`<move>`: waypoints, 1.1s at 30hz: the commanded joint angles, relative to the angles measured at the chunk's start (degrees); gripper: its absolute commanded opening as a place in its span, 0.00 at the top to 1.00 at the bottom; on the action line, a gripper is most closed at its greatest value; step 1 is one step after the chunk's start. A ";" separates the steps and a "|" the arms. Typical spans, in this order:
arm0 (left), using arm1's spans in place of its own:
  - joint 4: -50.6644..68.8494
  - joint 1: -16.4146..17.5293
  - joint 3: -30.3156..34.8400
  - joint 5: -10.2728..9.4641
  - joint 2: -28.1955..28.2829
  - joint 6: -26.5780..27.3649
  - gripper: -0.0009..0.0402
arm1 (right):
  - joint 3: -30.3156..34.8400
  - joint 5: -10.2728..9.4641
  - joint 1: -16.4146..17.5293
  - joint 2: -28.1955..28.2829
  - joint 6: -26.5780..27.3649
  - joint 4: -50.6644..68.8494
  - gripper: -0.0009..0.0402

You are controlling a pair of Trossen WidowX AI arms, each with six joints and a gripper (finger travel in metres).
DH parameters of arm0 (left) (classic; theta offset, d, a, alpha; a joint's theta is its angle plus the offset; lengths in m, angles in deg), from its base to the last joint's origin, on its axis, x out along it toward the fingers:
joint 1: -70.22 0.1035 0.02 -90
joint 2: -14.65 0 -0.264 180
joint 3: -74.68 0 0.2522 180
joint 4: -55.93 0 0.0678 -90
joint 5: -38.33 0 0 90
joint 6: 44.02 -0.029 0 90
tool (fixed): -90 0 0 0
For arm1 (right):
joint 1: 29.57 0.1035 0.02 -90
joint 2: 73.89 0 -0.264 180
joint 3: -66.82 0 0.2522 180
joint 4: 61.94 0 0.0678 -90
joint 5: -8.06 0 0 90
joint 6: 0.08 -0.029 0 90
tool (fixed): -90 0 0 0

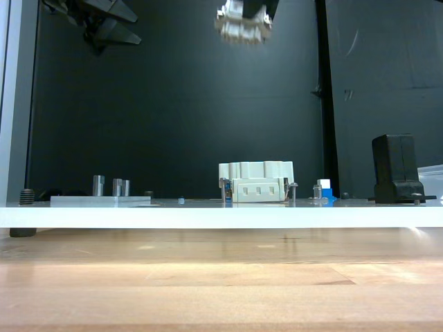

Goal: Pick the HAN10E connector and install in the HAN10E hub

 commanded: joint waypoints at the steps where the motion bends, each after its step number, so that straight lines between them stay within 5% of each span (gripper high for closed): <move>1: 0.76 0.02 -0.02 0.11 -0.42 -0.81 0.42 | 0.15 -0.09 0.72 2.84 -1.01 1.27 0.89; 10: 1.25 0.02 -0.02 0.09 -0.39 -1.40 0.45 | -0.24 -0.55 2.64 8.41 -4.15 1.42 0.89; 33: 1.25 0.02 -0.02 0.11 -0.39 -1.40 0.46 | -3.30 -1.46 3.85 8.31 -3.32 -3.32 0.89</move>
